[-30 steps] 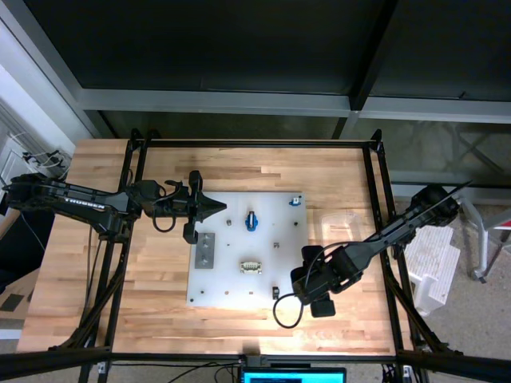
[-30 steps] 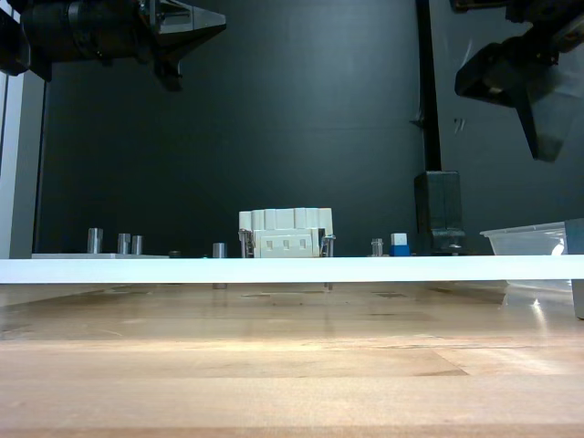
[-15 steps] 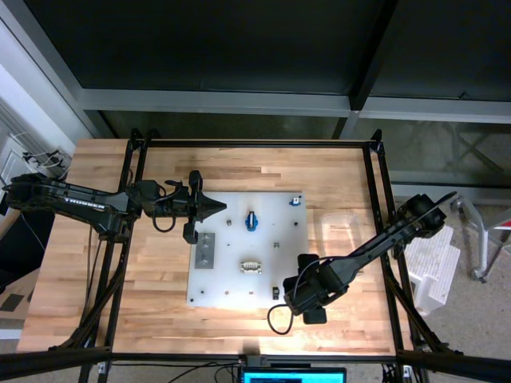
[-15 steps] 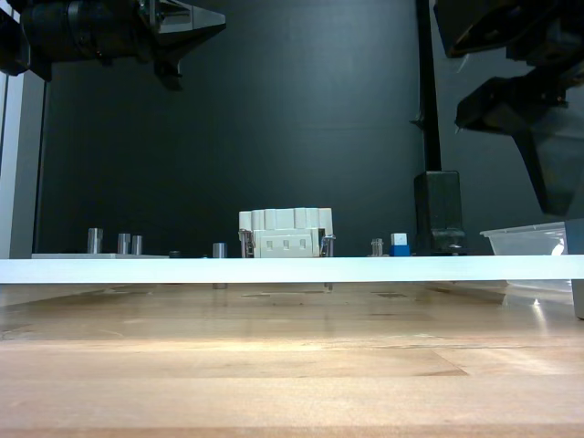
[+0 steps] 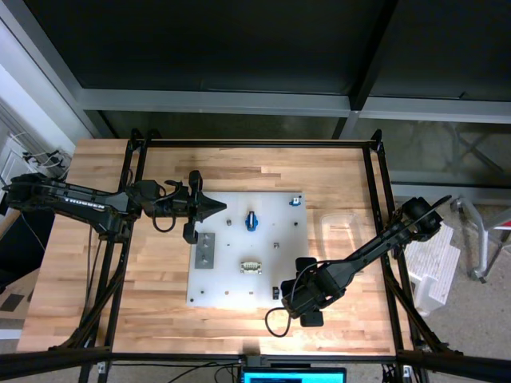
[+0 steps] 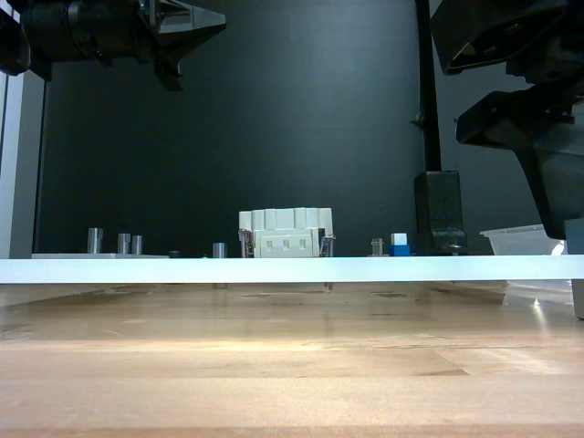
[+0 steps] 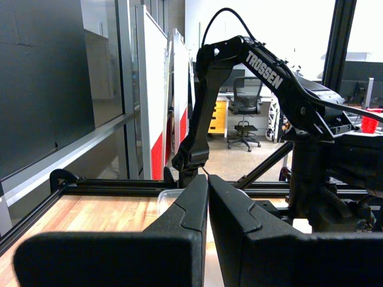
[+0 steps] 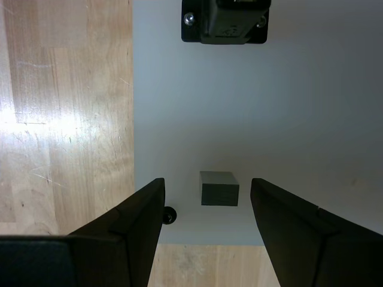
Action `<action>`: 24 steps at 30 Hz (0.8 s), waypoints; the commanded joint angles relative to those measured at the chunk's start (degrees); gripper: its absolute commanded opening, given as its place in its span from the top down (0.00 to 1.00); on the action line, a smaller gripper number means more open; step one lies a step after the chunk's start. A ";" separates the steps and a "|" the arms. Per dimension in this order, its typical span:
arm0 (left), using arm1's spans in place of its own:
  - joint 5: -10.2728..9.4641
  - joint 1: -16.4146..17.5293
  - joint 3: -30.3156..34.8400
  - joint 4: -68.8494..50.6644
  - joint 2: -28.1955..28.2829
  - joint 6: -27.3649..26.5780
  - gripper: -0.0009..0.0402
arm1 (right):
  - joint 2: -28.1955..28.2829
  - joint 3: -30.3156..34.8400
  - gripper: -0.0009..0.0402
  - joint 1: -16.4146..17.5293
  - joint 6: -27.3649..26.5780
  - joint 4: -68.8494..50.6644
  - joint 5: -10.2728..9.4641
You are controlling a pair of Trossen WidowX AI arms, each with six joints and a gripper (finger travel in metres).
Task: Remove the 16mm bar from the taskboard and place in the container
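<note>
The right gripper (image 8: 207, 179) has its fingers (image 8: 140, 221) spread wide, one to each side of the 16mm bar (image 8: 219, 189). The bar is a small grey piece standing on the taskboard (image 5: 231, 279) close to its near right corner, with a small black part (image 8: 224, 21) beyond it and a tiny dark spot (image 8: 169, 215) just beside one finger. Nothing is pinched, so I judge the task barely begun. The approach looks lined up, but the descent, the squeeze, the lift and the carry to the container (image 6: 511, 233) are all left. The container sits on the tabletop (image 5: 152, 319) near the board's right edge. The left gripper (image 7: 207, 178) hangs high over the board's far left corner, fingers pressed together, holding nothing. From above, the right gripper's body hides the bar entirely. At table height the frame edge cuts that gripper off, so how far its fingertips are above the board cannot be told, nor whether the bar sits in a socket.
</note>
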 commanded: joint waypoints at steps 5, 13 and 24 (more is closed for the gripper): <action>0.02 0.02 0.00 0.02 0.00 0.02 0.98 | 0.00 -0.46 0.55 0.07 -0.11 0.57 -0.02; 0.02 0.00 0.00 0.00 0.00 0.00 0.98 | 0.00 -0.57 0.55 0.13 -0.13 0.46 -0.04; 0.02 0.02 0.00 0.02 0.00 0.00 0.98 | -0.02 -1.31 0.58 0.22 -0.11 0.35 -0.11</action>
